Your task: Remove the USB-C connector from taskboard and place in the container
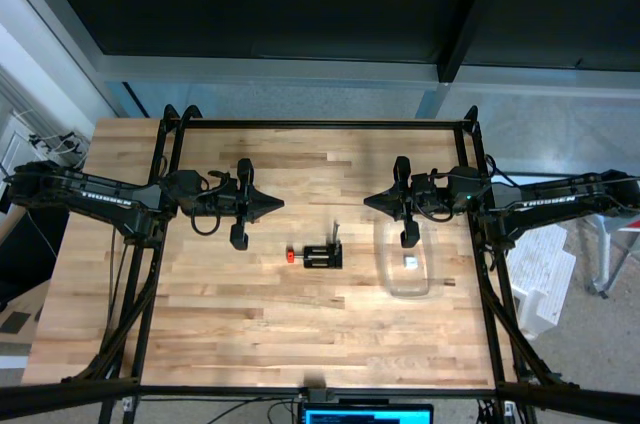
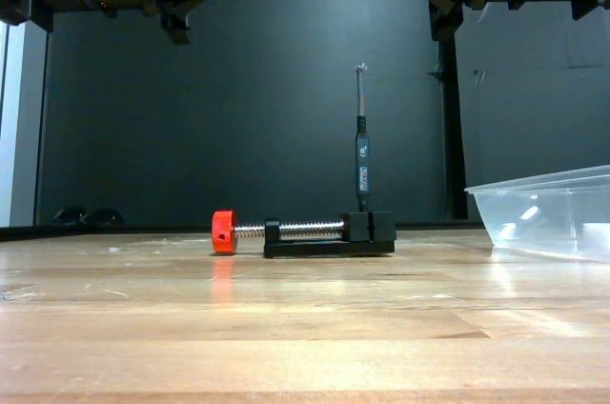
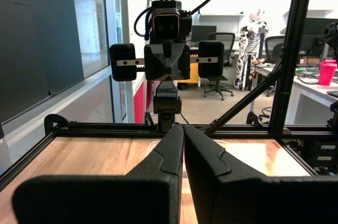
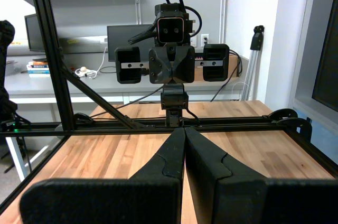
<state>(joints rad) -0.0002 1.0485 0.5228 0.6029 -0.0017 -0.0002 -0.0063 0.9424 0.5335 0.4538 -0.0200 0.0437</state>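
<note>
Both arms stretch level, high above the table, pointing inward at each other. The left gripper [image 1: 279, 204] and the right gripper [image 1: 368, 202] have their jaws closed on nothing. The connector [image 2: 362, 168] stands upright in the taskboard [image 1: 322, 257], left of the container [image 1: 391, 279].

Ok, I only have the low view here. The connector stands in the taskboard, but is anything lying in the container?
Observer: Yes, a small white square piece lies inside the container.
Operator: Where are the grippers over the table?
Observer: In the high view the right gripper hovers by the container's far end. It faces the left gripper, which is beyond the taskboard and off to its left.
Operator: Open or shut?
Observer: Both shut, going by the two wrist views.
</note>
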